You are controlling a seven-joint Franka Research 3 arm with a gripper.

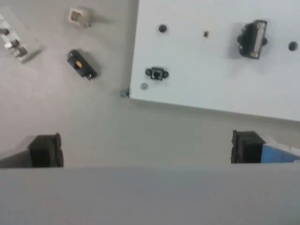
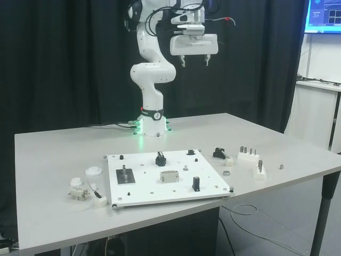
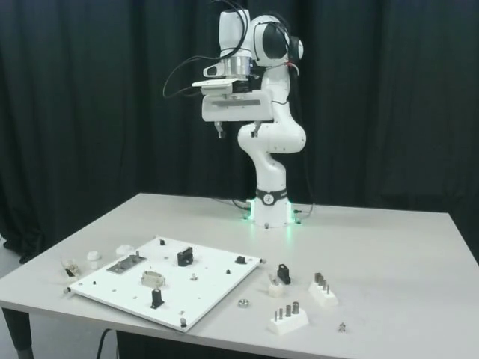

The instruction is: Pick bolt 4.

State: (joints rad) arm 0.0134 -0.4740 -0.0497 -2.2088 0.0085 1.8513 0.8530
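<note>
1. The bolts stand upright in two white blocks on the grey table, to the side of the white board. No number is visible on them, so I cannot tell which one is bolt 4.
2. One small metal piece stands alone on the table, near the blocks and on the side away from the board.
3. Between the blocks and the board lie a nut and a black part, both directly on the table.
4. The board lies flat and carries several small black and metal parts.
5. The gripper hangs high above the table, well apart from every bolt. Its two fingers are spread wide and hold nothing.
6. In the wrist view, only table surface lies between the fingertips, with the edge of the board beyond it.
7. The white arm is folded upward, and a green light shines at its base.
</note>
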